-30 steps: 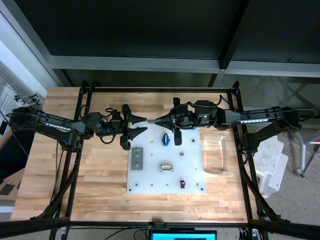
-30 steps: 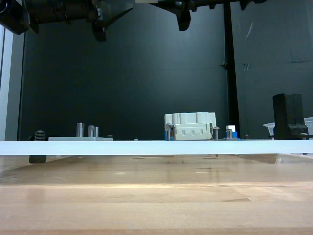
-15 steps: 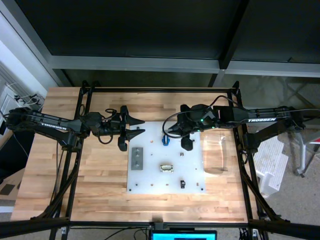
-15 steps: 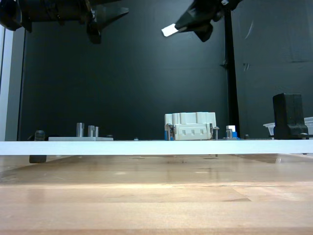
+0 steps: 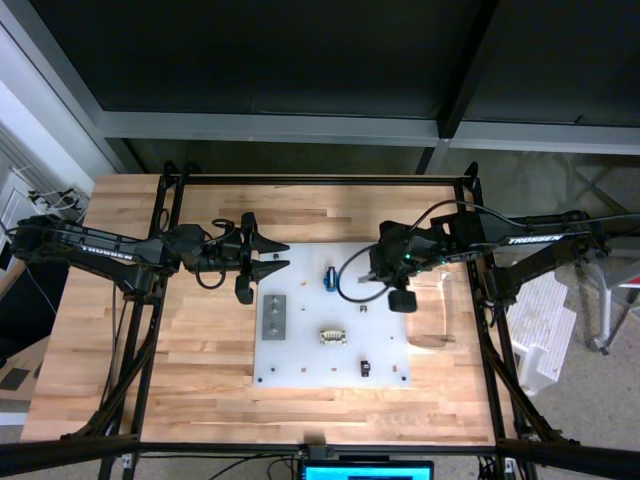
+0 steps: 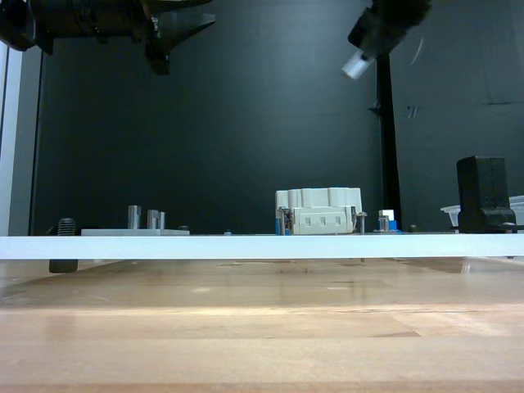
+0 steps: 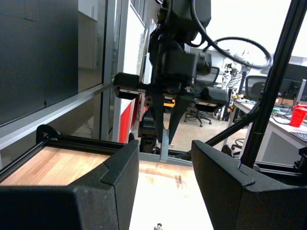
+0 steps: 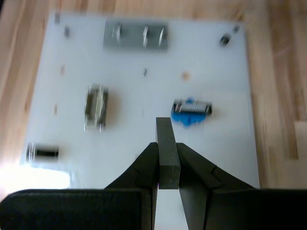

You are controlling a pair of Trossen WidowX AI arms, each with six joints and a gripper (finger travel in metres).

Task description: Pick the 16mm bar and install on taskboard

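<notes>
The pick looks done: the right gripper (image 8: 168,152) is clenched on the 16mm bar (image 8: 166,132), holding it in the air above the taskboard (image 8: 144,103), clear of any seat; seating it on the board is what is left; the left gripper (image 7: 163,184) hangs released near the board's far left corner, above the desk (image 5: 180,350), grasping nothing; which seat takes the bar I cannot tell; the high view hides the bar under the right arm; the low view cuts off both arms.
</notes>
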